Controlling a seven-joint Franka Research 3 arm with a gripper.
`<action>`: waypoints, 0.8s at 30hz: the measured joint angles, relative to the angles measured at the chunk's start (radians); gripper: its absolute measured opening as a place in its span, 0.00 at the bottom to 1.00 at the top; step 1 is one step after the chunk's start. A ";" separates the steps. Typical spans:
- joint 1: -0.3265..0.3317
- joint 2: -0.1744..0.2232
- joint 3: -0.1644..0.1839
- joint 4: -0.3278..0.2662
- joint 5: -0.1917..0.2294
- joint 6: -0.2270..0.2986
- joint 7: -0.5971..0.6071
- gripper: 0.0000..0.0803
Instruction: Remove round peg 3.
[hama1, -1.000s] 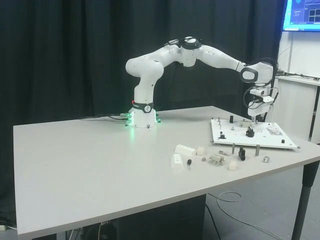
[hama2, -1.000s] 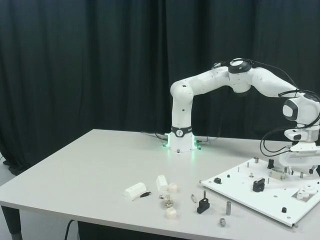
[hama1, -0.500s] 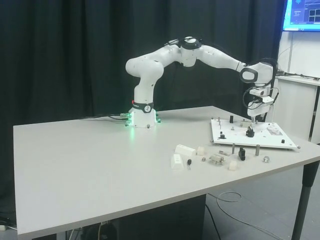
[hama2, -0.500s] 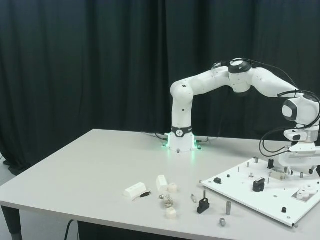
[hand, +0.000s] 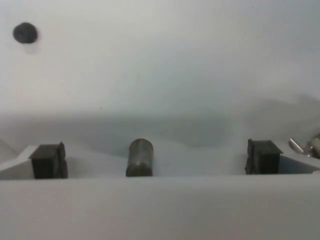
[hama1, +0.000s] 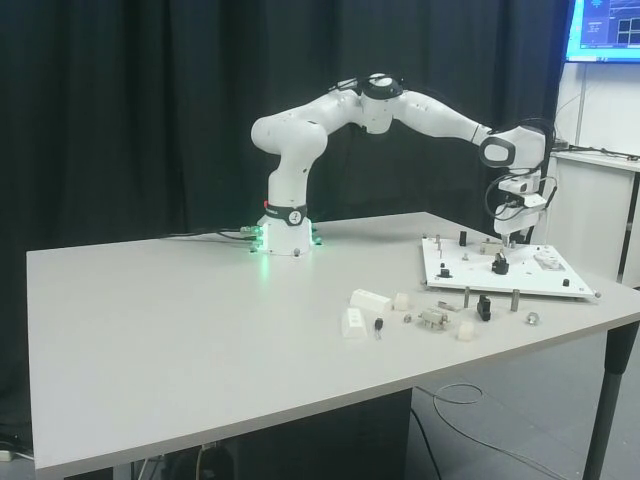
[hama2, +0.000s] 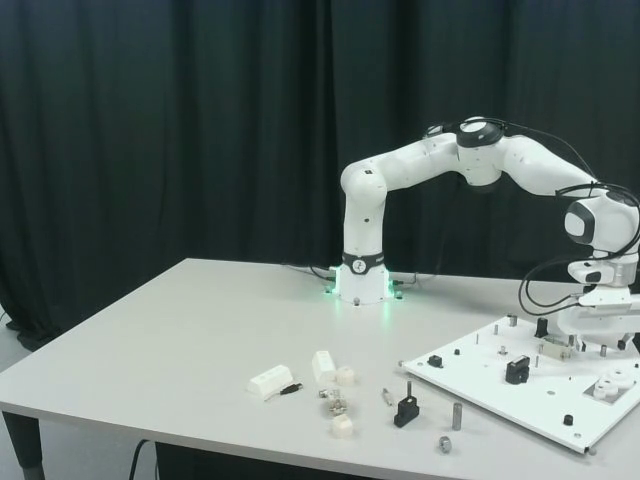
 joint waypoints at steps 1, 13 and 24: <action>0.000 0.000 0.001 0.000 0.000 0.002 0.000 1.00; 0.000 0.000 0.014 -0.003 0.000 0.026 0.002 1.00; 0.000 0.000 0.027 -0.015 0.000 0.047 0.004 0.86</action>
